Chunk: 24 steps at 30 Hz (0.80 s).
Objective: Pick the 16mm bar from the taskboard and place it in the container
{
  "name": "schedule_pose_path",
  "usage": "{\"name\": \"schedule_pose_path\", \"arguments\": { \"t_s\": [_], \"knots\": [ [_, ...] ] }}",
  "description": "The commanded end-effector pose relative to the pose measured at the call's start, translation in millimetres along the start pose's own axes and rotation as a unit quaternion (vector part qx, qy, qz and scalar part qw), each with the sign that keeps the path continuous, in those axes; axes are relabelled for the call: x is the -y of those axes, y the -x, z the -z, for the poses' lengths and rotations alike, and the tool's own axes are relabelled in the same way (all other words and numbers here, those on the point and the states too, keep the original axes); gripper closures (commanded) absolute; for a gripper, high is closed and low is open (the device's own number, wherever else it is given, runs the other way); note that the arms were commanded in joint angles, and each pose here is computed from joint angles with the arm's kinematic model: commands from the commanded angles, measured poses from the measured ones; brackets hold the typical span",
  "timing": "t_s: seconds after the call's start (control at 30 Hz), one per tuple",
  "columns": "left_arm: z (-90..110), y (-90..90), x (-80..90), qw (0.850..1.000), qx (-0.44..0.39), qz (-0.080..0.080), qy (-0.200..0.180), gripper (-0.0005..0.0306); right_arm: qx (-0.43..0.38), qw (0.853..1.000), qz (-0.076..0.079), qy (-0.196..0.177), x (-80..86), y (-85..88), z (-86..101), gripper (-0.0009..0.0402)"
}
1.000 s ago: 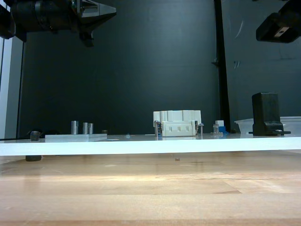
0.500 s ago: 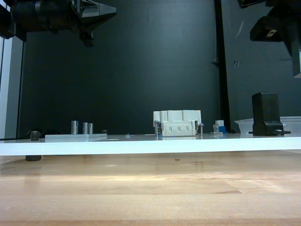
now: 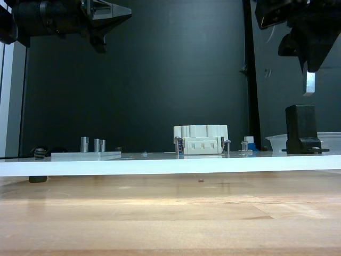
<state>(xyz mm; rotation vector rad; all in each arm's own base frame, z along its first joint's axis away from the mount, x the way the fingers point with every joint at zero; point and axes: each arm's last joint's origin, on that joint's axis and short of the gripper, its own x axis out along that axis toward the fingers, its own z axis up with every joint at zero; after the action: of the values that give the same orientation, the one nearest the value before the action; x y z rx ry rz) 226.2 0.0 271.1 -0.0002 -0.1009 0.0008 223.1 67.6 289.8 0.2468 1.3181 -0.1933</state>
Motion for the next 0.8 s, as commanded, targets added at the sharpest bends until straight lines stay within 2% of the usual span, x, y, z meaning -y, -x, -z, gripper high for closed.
{"name": "schedule_pose_path", "arguments": {
  "t_s": [0.03, 0.57, 0.8],
  "knots": [
    [0, -0.1, 0.0, 1.000, 0.000, 0.000, 0.000, 0.0300, -0.004, 1.000, 0.011, -0.017, 10.2, -0.3, 0.1, 0.0370],
    [0, -0.1, -0.1, 1.000, 0.000, 0.000, 0.000, 0.0300, -0.010, 0.997, 0.034, -0.072, 55.7, -9.1, 15.4, 0.0370],
    [0, -0.1, -0.1, 1.000, 0.000, 0.000, 0.000, 0.0300, -0.011, 0.996, 0.041, -0.082, 71.3, -11.2, 20.6, 0.0370]
  ]
}}
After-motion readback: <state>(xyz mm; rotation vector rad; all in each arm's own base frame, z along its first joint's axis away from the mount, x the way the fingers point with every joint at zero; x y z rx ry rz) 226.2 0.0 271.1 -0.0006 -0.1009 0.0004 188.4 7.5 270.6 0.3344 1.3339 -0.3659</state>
